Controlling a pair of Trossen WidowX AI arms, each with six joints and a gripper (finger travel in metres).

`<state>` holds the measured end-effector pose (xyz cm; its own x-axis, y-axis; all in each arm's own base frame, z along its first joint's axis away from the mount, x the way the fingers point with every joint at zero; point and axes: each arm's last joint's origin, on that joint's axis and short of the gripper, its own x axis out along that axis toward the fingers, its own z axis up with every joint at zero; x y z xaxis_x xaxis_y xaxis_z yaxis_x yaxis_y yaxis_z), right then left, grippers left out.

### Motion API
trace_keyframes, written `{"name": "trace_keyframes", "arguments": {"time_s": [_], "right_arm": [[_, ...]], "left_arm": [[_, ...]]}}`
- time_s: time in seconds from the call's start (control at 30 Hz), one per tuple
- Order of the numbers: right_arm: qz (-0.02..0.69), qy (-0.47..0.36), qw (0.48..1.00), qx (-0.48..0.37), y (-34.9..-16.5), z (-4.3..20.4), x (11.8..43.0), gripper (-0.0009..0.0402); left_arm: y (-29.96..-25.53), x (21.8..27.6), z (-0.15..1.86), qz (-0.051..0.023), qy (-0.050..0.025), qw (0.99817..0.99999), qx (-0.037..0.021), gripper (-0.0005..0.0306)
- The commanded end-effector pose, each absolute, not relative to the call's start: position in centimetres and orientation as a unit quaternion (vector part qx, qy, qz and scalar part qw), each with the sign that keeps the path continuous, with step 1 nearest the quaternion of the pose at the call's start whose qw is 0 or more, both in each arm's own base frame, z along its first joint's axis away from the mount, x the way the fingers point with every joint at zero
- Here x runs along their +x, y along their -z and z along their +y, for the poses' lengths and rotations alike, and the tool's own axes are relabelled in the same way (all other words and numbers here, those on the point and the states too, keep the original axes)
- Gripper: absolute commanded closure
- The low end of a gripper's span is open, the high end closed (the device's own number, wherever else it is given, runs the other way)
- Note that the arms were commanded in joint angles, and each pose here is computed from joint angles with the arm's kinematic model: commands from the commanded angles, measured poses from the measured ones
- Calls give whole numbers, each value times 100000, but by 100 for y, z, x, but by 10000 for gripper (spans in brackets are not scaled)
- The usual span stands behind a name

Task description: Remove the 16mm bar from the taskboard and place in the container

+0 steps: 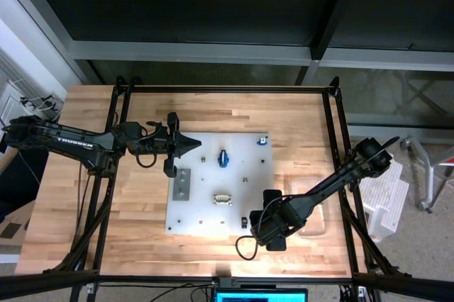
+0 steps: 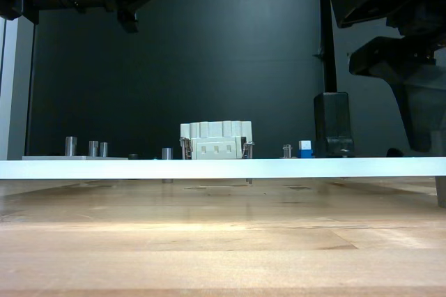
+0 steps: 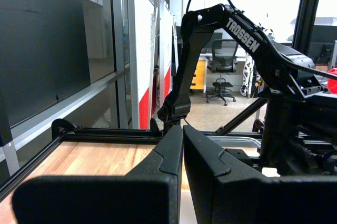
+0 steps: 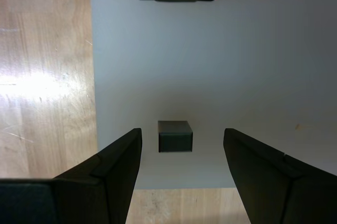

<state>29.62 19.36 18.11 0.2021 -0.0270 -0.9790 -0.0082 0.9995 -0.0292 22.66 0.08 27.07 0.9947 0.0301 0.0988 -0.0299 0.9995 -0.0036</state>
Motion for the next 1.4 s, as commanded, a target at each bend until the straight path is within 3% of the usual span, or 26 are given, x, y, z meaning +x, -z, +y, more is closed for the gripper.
{"name": "trace_keyframes", "arguments": {"time_s": [0.03,0.87,1.17,1.4], "right_arm": [[62489,213,78066,-904,-1790,1944,2970,193],[62137,-30,78348,-692,-1825,1942,2963,393],[61305,-455,79003,-68,-1922,1925,2941,387],[60209,-848,79836,578,-2190,1871,2873,387]], "left_arm": [[-2708,2266,8,-4986,-1503,99864,-105,300],[-2707,2267,9,-4948,-1523,99866,-103,300],[-2707,2267,9,-4948,-1523,99866,-103,300],[-2707,2267,9,-4948,-1523,99866,-103,300]]}}
